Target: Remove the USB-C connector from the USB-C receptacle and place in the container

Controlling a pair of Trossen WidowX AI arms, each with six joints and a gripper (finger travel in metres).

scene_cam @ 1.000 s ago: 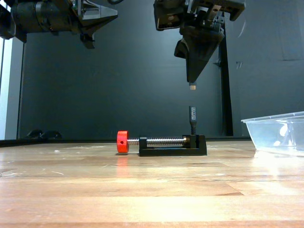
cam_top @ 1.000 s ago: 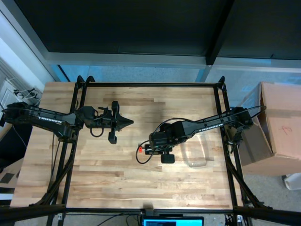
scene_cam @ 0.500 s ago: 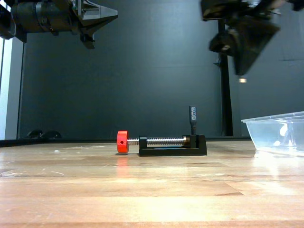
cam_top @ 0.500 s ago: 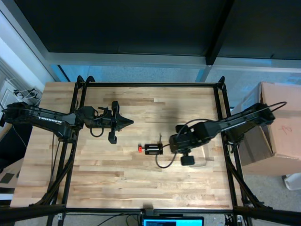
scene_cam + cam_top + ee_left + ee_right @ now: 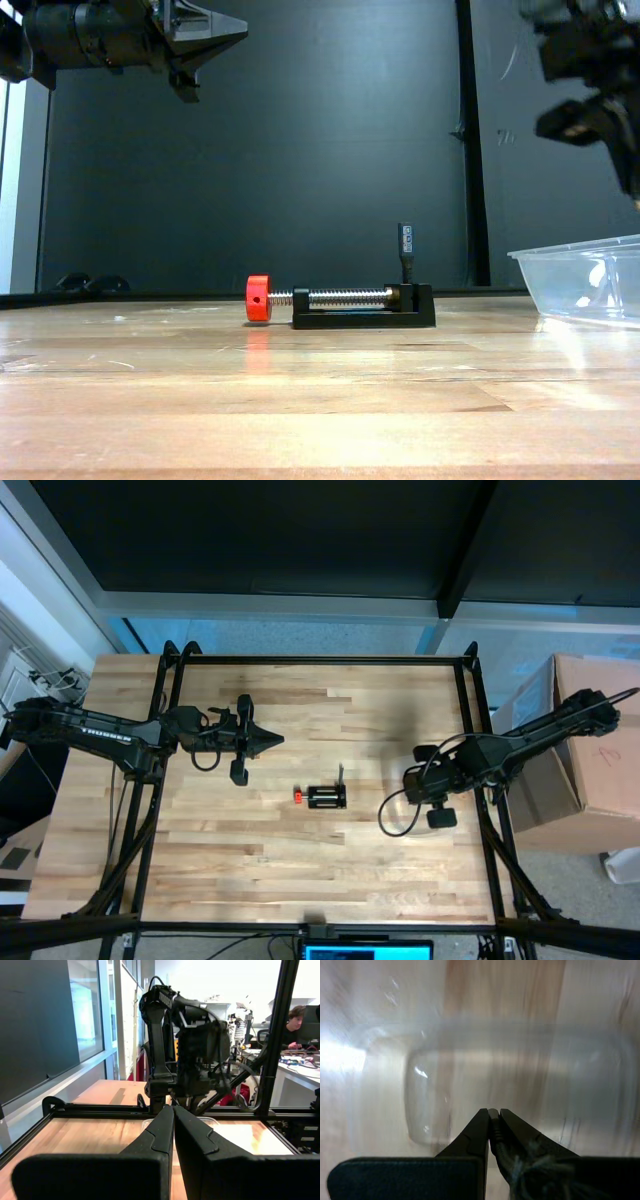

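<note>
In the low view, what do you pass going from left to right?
left gripper up high → red knob → threaded screw → USB-C receptacle → container, with the right gripper above it pinching the USB-C connector.

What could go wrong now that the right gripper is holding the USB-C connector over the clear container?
1. The right gripper hangs above the rim of the container. Let go from there, the small USB-C connector might bounce out over the low wall.
2. Only a sliver of the connector shows pinched between the fingertips, so it could slip or twist free early.
The left gripper, shut, hovers high beyond the vise, out of the way.
</note>
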